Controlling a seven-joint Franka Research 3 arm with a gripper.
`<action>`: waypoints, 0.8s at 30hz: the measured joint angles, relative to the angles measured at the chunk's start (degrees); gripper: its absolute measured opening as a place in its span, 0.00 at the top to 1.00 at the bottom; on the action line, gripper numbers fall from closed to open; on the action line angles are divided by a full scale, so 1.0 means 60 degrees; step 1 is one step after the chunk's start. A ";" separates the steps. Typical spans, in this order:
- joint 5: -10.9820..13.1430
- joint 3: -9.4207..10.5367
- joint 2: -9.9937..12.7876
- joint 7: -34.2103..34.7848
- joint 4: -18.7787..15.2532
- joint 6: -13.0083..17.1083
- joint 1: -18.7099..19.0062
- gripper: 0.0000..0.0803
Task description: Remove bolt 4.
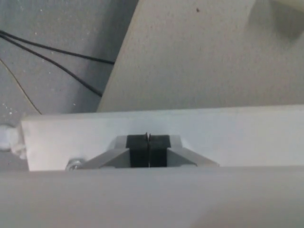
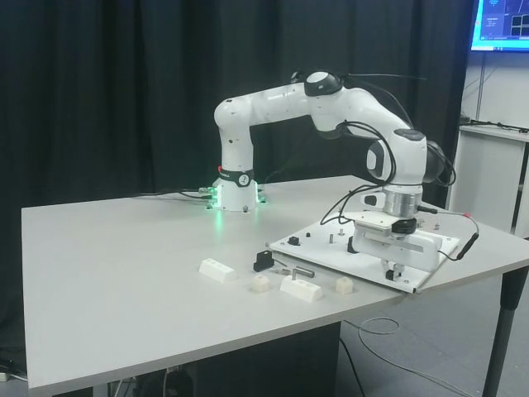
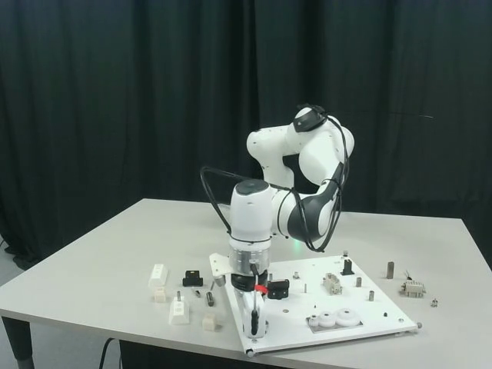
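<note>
Wrist view: black rubber pads (image 1: pixel 137 151) of the two-finger gripper (image 1: pixel 148 148) are pressed together, only a thin metal sliver visible in the seam – can't tell if that's bolt 4. The gripper (image 3: pixel 254 323) hangs at the front-left corner of the flat white assembly board (image 3: pixel 369 311), which lies near the grey table's (image 3: pixel 92 265) front edge – small white plastic blocks (image 3: pixel 178 310) sit just beside the board's left edge.

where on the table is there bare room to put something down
The grey table is bare across the wide stretch between the arm's base and the small white blocks. It is crowded around the white board under the gripper, with loose parts beside its edge.
</note>
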 joint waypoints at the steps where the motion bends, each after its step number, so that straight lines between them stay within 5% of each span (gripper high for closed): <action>1: -0.0022 -0.0006 0.0000 -0.0001 0.0022 -0.0009 -0.0017 1.00; 10: -0.0257 -0.0115 -0.0046 -0.0001 0.0266 -0.0200 -0.0191 1.00; 24: -0.0281 -0.0839 -0.0064 -0.0259 0.0553 -0.1235 -0.0243 1.00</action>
